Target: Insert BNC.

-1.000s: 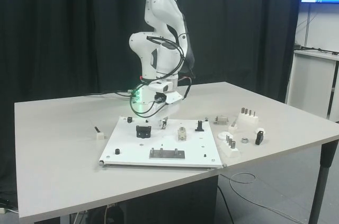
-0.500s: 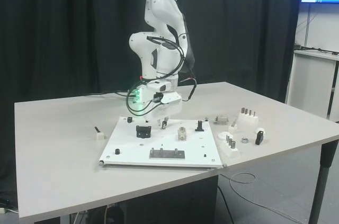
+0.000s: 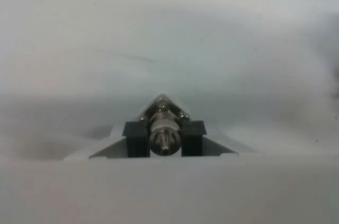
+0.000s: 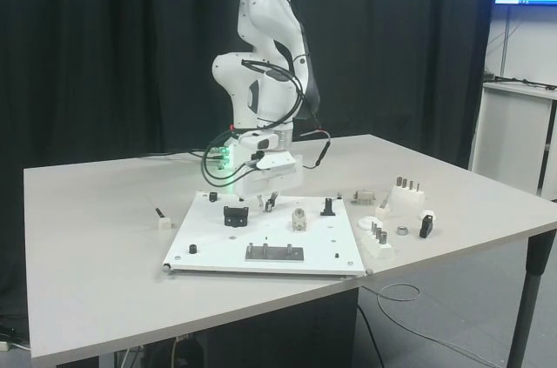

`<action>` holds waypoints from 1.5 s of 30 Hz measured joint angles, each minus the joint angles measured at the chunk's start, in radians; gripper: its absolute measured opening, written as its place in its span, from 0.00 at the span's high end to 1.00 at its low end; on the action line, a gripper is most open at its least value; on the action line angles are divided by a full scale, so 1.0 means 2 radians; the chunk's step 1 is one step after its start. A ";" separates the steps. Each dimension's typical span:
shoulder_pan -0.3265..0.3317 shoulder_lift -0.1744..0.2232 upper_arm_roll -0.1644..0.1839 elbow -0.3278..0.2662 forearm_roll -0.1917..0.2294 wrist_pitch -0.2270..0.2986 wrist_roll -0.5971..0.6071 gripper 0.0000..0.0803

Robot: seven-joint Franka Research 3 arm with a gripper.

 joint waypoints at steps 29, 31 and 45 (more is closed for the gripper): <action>0.001 -0.001 0.000 0.000 0.000 -0.003 0.140 0.84; 0.001 -0.001 0.000 0.000 0.001 -0.003 0.147 0.84; 0.002 0.000 0.000 0.001 0.001 -0.003 0.165 0.84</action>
